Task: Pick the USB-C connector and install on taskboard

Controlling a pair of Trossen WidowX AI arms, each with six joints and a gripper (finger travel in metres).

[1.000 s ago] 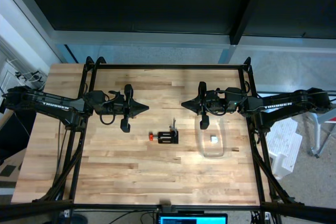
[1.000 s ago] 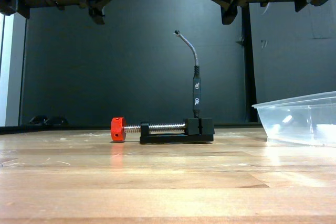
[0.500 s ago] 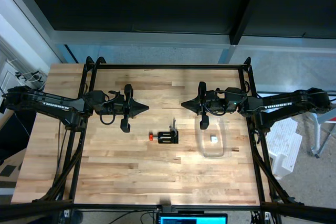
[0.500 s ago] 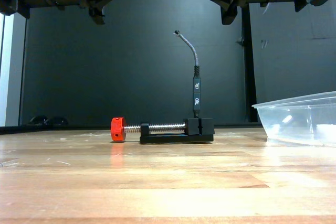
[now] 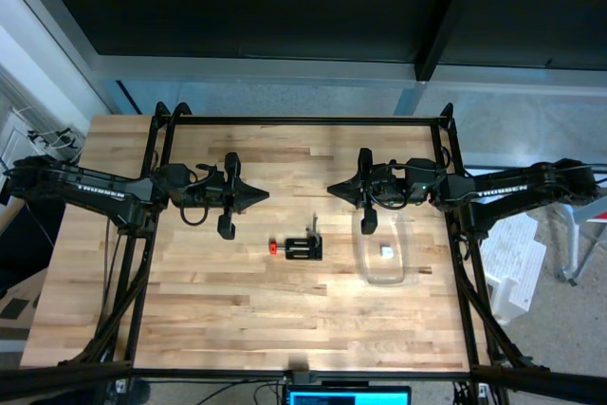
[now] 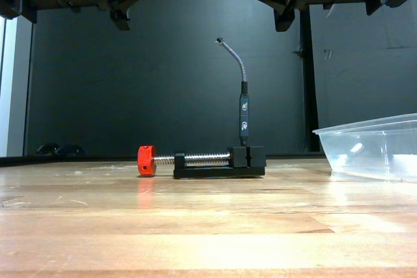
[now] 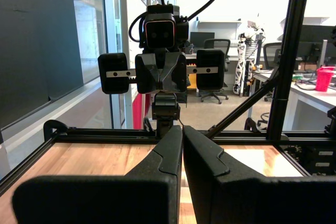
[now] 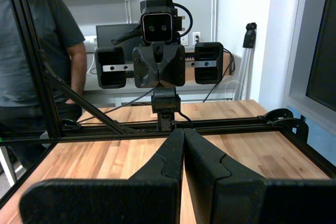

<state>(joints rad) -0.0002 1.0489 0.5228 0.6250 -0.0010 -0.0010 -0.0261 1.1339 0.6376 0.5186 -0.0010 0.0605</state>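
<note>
1. Progress: apparently done, judging by the low view. Connector [image 6: 243,116] upright on the tab in the vise [image 6: 219,161], gripped by nothing.
2. Remaining: probably only a check of full seating, not readable here.
3. Look: slim, black, vertical; grey braided cable [image 6: 234,60] rising above the vise, curling toward its red knob [image 6: 146,160].
4. Left claw [image 7: 182,129]: closed tight, empty, high above the vise on the knob side.
5. Right claw [image 8: 184,131]: closed tight, empty, high above the vise on the tray [image 6: 374,151] side.
6. White block [image 5: 386,251] in the tray, beside the vise.
</note>
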